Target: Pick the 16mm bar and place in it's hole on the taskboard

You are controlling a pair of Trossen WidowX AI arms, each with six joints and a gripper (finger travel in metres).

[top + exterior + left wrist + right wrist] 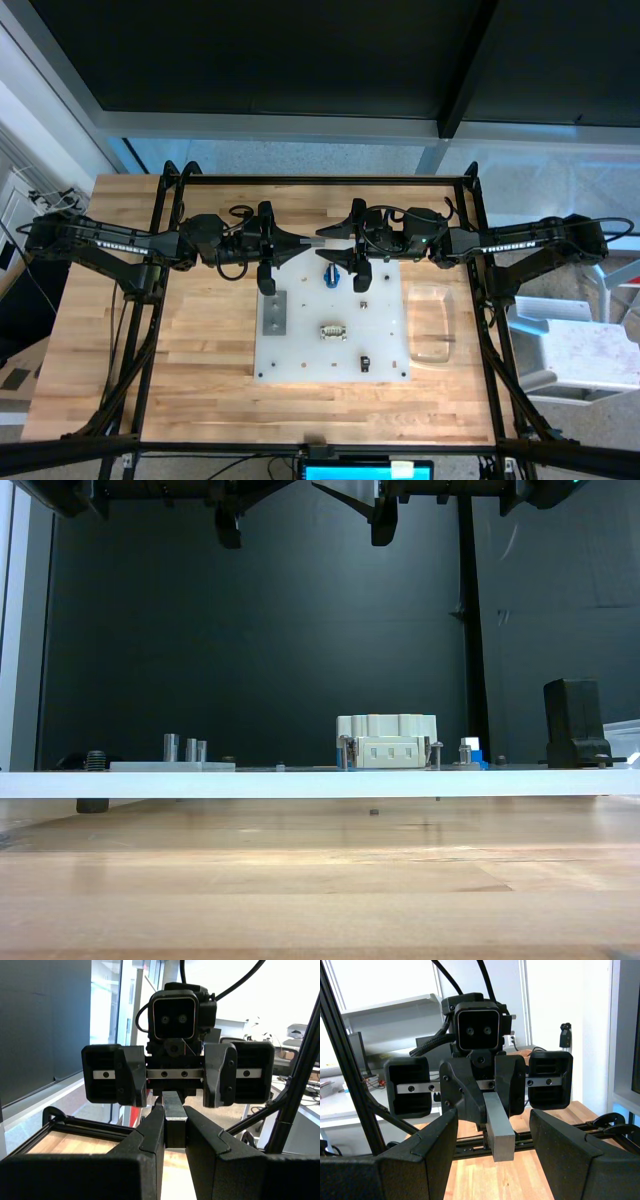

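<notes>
Left gripper (pixel 297 243) squeezes the grey square metal bar (pixel 318 241) high above the white board (pixel 300 355). Right gripper (pixel 335 243), open, faces it and should close slowly, straight.

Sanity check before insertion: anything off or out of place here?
Nothing spilled or damaged. The 16mm bar is held level in mid-air by the left gripper, clear of the taskboard; the right gripper, fingers open, faces its free end.

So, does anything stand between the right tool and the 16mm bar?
Nothing visible does. The left tool is shut on the 16mm bar, holding it level above the table; the bar's free end lies between the open fingers of the right tool.
</notes>
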